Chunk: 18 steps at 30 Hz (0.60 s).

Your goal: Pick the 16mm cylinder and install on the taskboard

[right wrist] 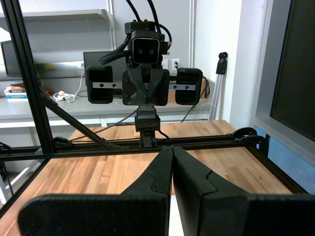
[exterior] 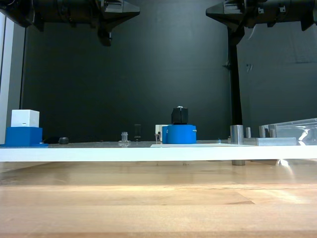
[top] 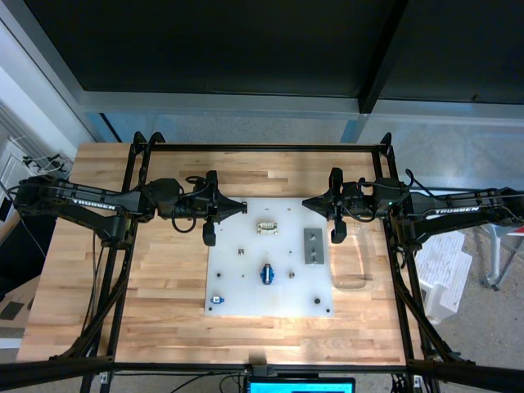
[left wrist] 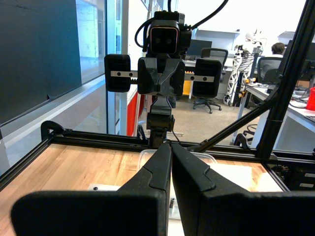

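The taskboard point(top: 246, 278) is a white square plate in the middle of the wooden table, carrying a grey block point(top: 313, 246), a blue fitting point(top: 266, 273) and a silver connector point(top: 266, 227). A tiny dark peg near its front right corner looks like the 16mm cylinder point(top: 318, 301); it stands upright point(exterior: 237, 135). My left gripper point(top: 244, 208) hovers high over the board's far left edge, shut and empty point(left wrist: 171, 145). My right gripper point(top: 304, 203) hovers over the far right part, facing the left one, also shut with nothing in it point(right wrist: 172, 147).
A clear tray point(top: 360, 260) lies just right of the board. A small blue and white block point(top: 215, 300) sits at the board's front left corner. Black frame rails point(top: 262, 148) run around the table.
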### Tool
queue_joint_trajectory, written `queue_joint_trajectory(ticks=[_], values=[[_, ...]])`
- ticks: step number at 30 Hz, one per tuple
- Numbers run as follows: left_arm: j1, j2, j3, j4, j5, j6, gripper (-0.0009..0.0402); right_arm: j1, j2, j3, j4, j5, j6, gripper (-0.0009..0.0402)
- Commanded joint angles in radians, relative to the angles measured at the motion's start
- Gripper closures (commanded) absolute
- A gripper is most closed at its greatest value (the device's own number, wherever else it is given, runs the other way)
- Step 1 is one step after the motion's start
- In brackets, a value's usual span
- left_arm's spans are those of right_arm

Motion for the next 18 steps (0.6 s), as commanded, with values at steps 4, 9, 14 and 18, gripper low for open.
queue_joint_trajectory(ticks=[4, 9, 14, 18], values=[[0.0, 0.0, 0.0, 0.0, 0.0, 0.0, 0.0393, 0.0, 0.0, 0.0, -0.008, 0.0, -0.002, 0.0393], [0.0, 0.0, 0.0, 0.0, 0.0, 0.0, 0.0393, 0.0, 0.0, 0.0, -0.008, 0.0, -0.002, 0.0393], [0.0, 0.0, 0.0, 0.0, 0.0, 0.0, 0.0393, 0.0, 0.0, 0.0, -0.008, 0.0, -0.002, 0.0393], [0.0, 0.0, 0.0, 0.0, 0.0, 0.0, 0.0393, 0.0, 0.0, 0.0, -0.008, 0.0, -0.002, 0.0393]])
